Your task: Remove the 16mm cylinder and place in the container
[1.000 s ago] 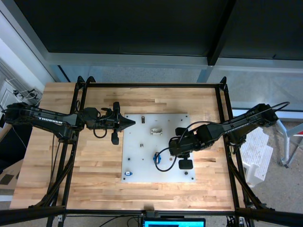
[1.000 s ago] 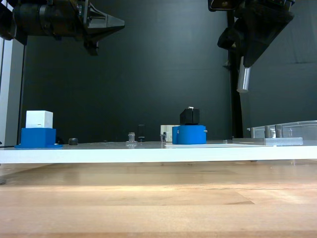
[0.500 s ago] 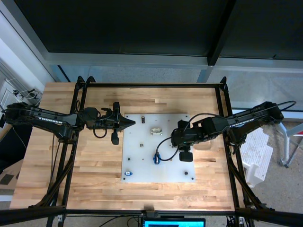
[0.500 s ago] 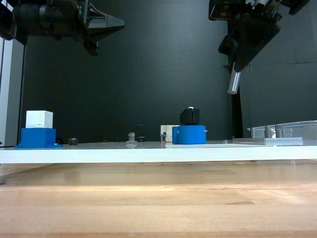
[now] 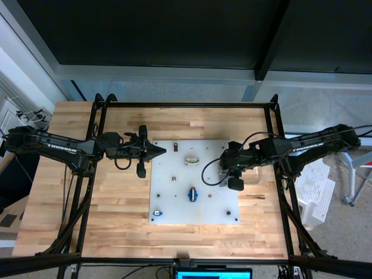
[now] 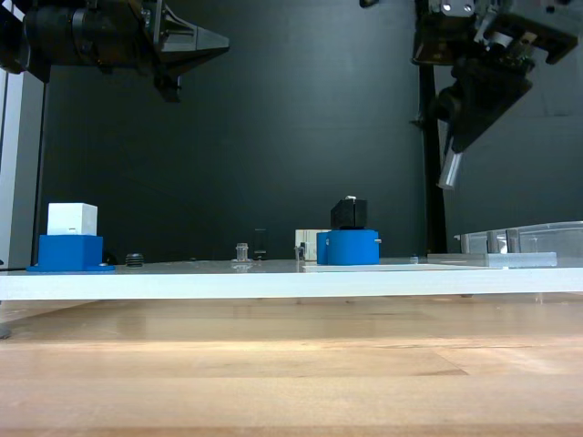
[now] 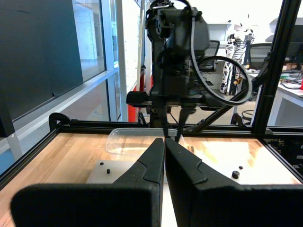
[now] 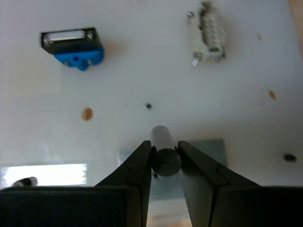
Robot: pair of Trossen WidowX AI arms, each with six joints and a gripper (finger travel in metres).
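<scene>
Since the earlier frames my right gripper (image 6: 458, 144) has swung away from the middle of the board, up and to the right in the high view. In the low view its load now hangs further right, closer to the tub.

Nearest the camera, the blue-and-black connector piece (image 6: 347, 238) sits on the white board (image 5: 174, 197), well below my fingers. Beyond it, in the upper right of the low view, my right fingers pinch the 16mm cylinder (image 6: 448, 170) by its upper end. It hangs tilted, clear of the board, with its free end pointing down.

From the right wrist camera the cylinder sits squeezed between both pads. The flat grey block (image 8: 201, 158) and bare board lie beneath it, so I judge I am not yet over the container (image 6: 537, 238). That tub stands at the right edge of the low view, lower than the cylinder and a little further right.

Removal looks done. What remains is carrying across, lowering and letting go inside the walls.

Farthest back, at the upper left, my left gripper (image 6: 214, 38) hovers over the board's left edge, fingers pressed together on nothing.
</scene>
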